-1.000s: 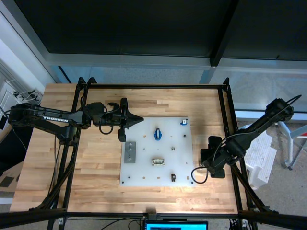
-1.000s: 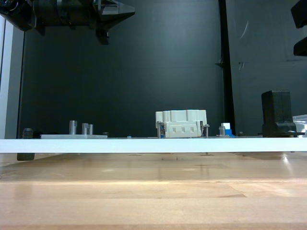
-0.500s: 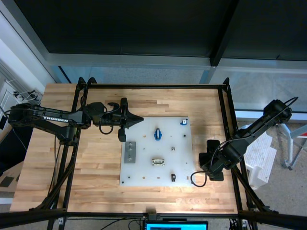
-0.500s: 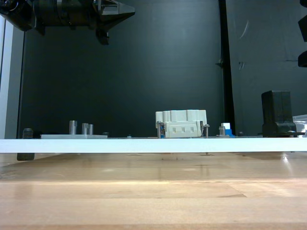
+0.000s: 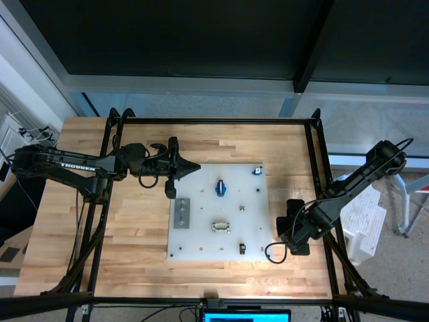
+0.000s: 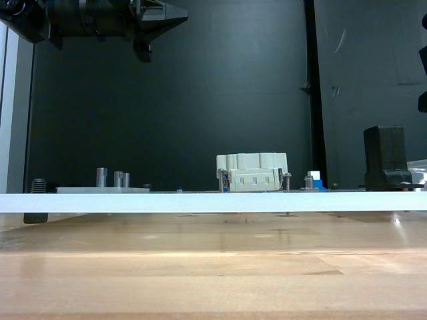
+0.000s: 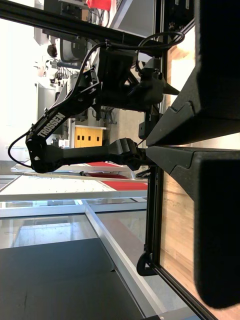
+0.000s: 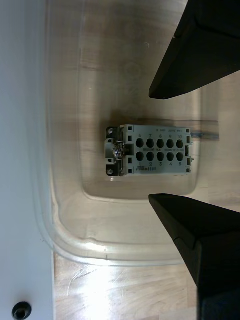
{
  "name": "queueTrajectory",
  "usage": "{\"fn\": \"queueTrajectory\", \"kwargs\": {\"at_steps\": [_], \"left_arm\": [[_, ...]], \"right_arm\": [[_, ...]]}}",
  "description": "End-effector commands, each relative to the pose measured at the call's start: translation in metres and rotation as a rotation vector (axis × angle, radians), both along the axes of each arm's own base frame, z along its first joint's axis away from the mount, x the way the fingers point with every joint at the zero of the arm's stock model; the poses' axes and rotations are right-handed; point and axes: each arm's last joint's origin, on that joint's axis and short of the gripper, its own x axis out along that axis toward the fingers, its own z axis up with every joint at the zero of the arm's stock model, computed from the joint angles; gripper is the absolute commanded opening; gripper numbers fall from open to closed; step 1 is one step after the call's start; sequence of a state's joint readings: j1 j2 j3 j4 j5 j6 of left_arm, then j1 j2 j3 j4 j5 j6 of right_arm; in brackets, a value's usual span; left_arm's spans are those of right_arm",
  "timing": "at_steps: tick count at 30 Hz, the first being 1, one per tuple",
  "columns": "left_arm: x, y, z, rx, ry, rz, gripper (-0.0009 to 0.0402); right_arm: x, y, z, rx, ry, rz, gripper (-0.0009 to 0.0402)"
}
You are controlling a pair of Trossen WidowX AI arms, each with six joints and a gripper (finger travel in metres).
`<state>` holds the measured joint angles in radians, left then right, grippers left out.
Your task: Pick the HAN10E connector and install on the hub
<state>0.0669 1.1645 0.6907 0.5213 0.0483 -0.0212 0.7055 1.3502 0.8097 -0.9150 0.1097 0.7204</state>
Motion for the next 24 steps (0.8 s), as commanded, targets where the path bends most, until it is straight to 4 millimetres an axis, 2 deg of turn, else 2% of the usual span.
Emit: {"fn": "queueTrajectory", "kwargs": {"at_steps": [1,18,24], "left_arm": [[0.0,0.0,0.0,0.0,0.0,0.0,0.0],[0.0,0.0,0.0,0.0,0.0,0.0,0.0],[0.0,0.0,0.0,0.0,0.0,0.0,0.0]], "right_arm": [[-0.001,0.0,-0.003,0.002,0.0,-0.004,0.0264],[-0.002,-0.001,-0.028,0.002,0.008,0.0,0.0263],[-0.003,-0.002,-0.03,0.0,0.011,0.0,0.0263]]}}
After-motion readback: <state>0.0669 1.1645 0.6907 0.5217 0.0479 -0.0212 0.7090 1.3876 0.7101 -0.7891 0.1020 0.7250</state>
